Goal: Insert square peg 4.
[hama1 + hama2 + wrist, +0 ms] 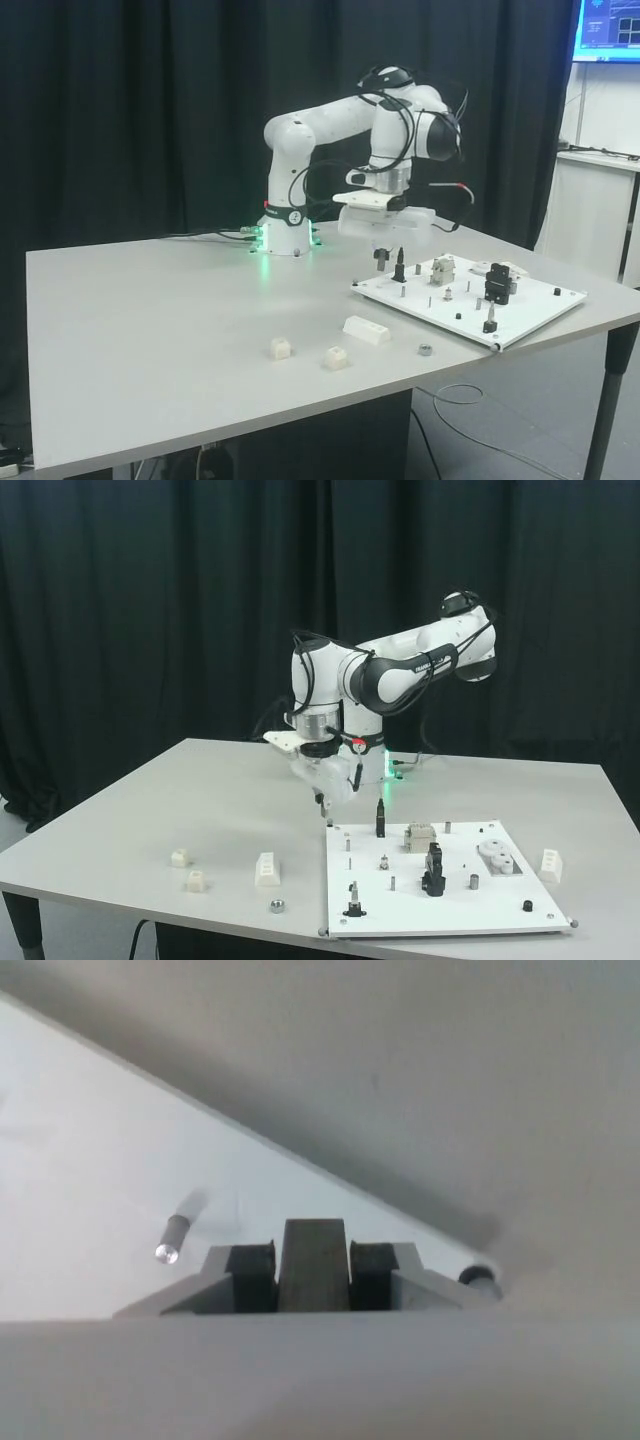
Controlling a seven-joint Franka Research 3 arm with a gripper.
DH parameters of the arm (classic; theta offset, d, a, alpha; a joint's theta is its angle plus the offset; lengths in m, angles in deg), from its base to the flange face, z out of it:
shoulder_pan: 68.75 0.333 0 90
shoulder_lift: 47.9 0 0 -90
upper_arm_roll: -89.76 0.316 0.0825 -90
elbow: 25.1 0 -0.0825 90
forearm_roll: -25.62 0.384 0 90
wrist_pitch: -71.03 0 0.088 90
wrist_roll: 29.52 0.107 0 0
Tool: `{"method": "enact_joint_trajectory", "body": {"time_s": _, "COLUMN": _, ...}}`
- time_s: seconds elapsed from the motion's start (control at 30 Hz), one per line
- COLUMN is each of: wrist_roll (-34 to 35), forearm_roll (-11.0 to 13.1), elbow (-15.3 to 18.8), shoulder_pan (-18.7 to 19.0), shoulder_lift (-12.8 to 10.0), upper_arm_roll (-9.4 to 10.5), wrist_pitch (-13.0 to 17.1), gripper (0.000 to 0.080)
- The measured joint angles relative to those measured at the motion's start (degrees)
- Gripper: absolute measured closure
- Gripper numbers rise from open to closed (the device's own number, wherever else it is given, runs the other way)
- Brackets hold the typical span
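In the wrist view my gripper (pixel 313 1260) is shut on a dark square peg (pixel 313 1270), which stands between the two black pads (pixel 252 1272). Below it lies the white board (pixel 90 1160), with a small metal pin (pixel 172 1240) standing on it and a black bolt (pixel 478 1276) at its corner. From the room, the gripper (pixel 381 260) (pixel 322 802) hangs just above the board's (pixel 535 305) (pixel 450 912) corner nearest the arm's base. An upright black peg (pixel 399 268) (pixel 380 818) stands on the board close by.
Three small white blocks (pixel 280 348) (pixel 335 357) (pixel 366 330) and a metal nut (pixel 425 349) lie on the grey table in front of the board. Several fixtures, among them a black one (pixel 433 868) and a white one (pixel 551 865), stand on the board.
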Motion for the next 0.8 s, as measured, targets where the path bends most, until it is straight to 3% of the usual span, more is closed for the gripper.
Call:
{"method": "enact_joint_trajectory", "body": {"time_s": 0.4, "wrist_roll": 10.95, "forearm_roll": 2.2, "elbow": 7.04, "shoulder_pan": 6.79, "shoulder_lift": 0.44, "upper_arm_roll": 0.0, "wrist_pitch": 2.83, "gripper": 0.0647}}
{"method": "enact_joint_trajectory", "body": {"time_s": 0.8, "wrist_roll": 20.46, "forearm_roll": 5.88, "elbow": 12.56, "shoulder_pan": 13.59, "shoulder_lift": 0.47, "upper_arm_roll": 1.69, "wrist_pitch": 9.58, "gripper": 0.0647}}
